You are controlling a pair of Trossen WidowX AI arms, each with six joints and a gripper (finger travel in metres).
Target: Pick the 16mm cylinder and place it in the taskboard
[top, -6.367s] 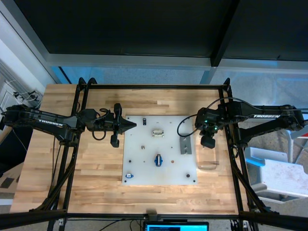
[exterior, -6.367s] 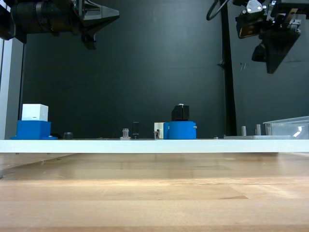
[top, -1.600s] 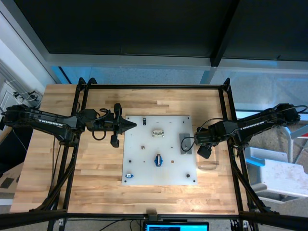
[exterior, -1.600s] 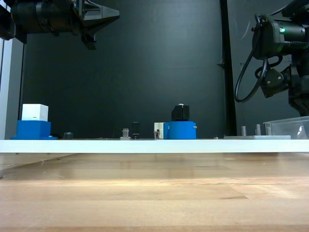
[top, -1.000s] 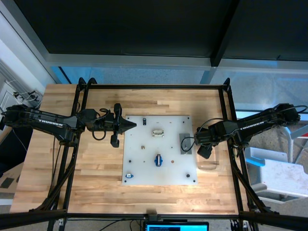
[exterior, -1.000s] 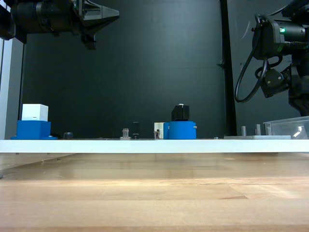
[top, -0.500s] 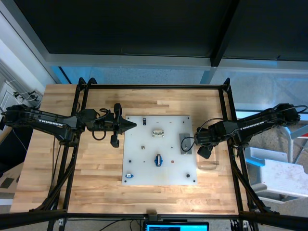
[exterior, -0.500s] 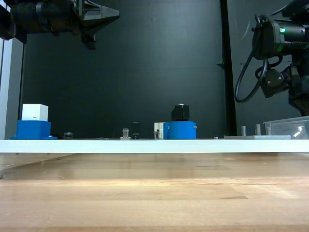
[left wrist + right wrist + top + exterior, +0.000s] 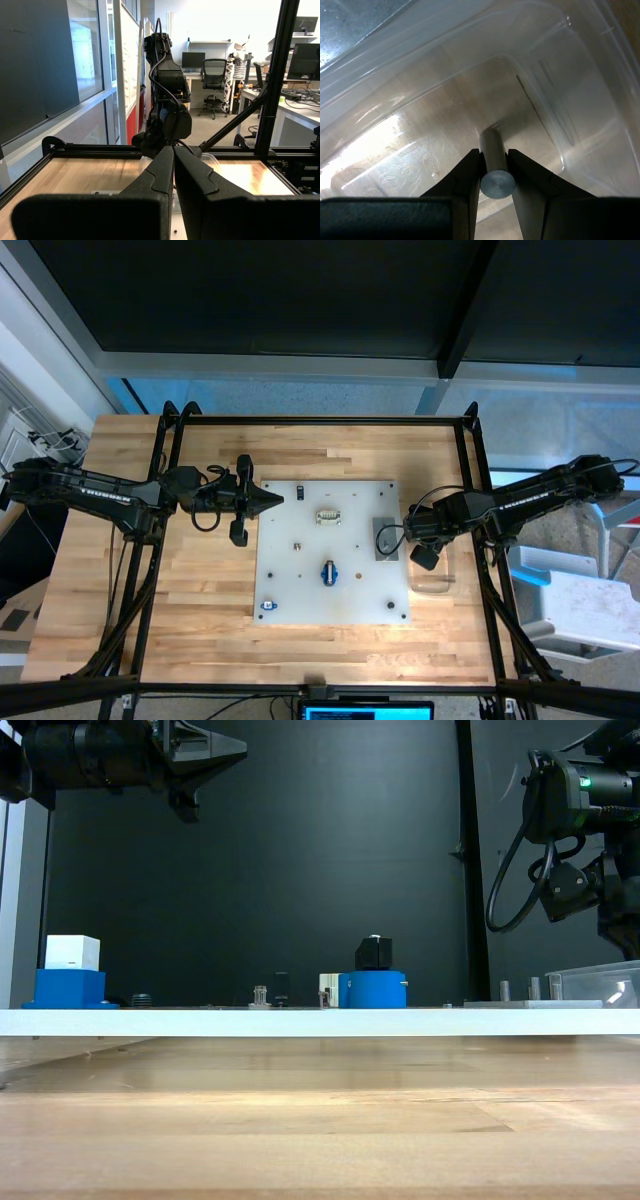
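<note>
In the right wrist view the 16mm cylinder point(image 9: 496, 170), a short grey metal peg, lies in the clear plastic tray point(image 9: 560, 100). My right gripper point(image 9: 493, 155) is shut on it, a finger against each side. From above, that gripper point(image 9: 425, 556) sits low over the tray point(image 9: 441, 586), just right of the white taskboard point(image 9: 300, 580). The peg itself is hidden in the high and low views. My left gripper point(image 9: 275, 498) hovers high beside the board's left edge, fingers point(image 9: 192, 175) shut on nothing.
The taskboard point(image 9: 300, 1021) carries a blue round fitting point(image 9: 328, 573), a grey block point(image 9: 386, 537), a white connector point(image 9: 328, 514) and a blue-and-white corner part point(image 9: 68, 975). A black frame rail point(image 9: 478, 530) runs just right of the tray.
Since the oldest frames my right arm has come down from above the board's right edge into the tray. Nothing has visibly moved over the last second and a half.
</note>
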